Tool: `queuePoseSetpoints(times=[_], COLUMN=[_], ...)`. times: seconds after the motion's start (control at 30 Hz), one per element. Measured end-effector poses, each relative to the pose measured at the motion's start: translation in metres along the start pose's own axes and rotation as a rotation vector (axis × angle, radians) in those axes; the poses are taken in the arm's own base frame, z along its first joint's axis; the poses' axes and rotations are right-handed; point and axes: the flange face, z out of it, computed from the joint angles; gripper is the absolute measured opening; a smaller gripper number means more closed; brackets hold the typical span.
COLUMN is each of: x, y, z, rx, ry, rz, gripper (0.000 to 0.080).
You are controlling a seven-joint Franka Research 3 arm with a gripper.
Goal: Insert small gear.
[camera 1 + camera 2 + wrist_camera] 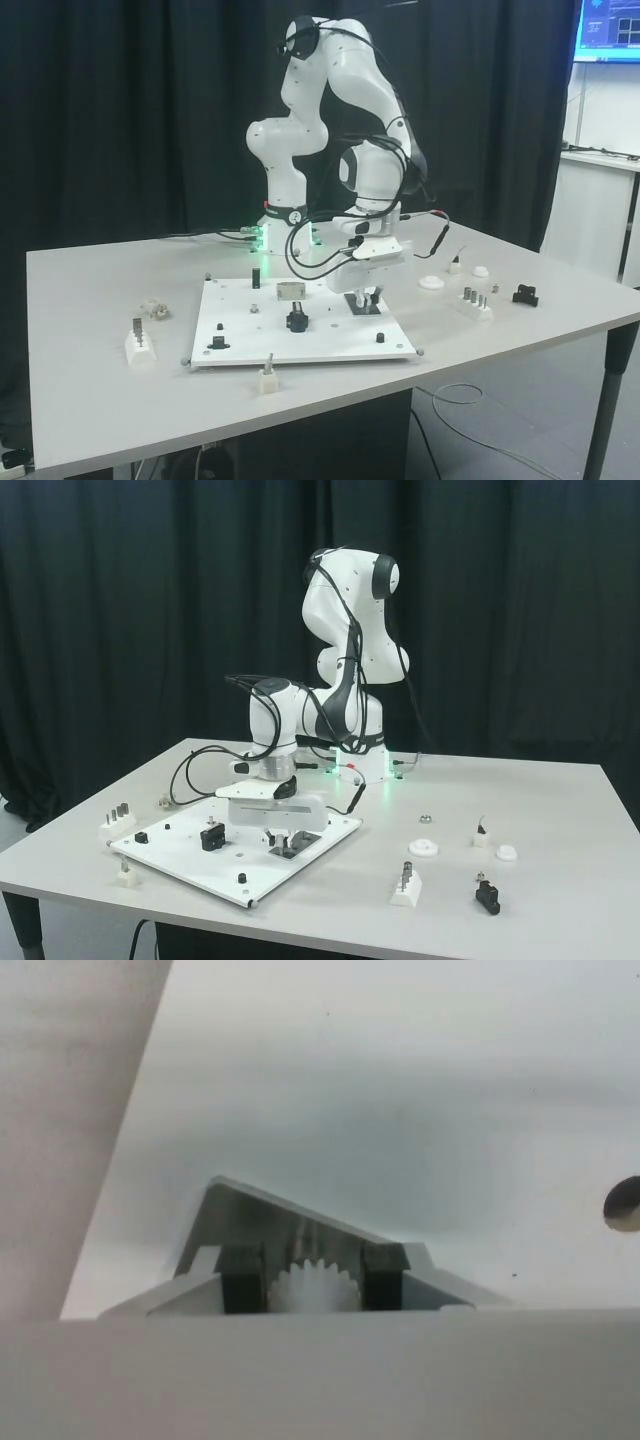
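While the gripper (314, 1278) clamps it between black pads, the small white gear (314, 1288) shows fine pointed teeth

white board (300, 330), grey table (90, 290), black curtain (130, 110)

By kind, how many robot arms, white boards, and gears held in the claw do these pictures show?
Robot arm: 1
White board: 1
Small gear held in the claw: 1
Total: 3
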Motion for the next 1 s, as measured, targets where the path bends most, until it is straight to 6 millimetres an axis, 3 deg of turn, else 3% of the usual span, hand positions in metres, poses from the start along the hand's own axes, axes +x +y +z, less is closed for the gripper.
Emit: queuePoseSetpoints(times=[1.0], x=[-0.0036], y=[-0.0048], z=[0.0000], rx=[0.005], ry=[-0.004], rz=[-0.065], gripper=[0.0198])
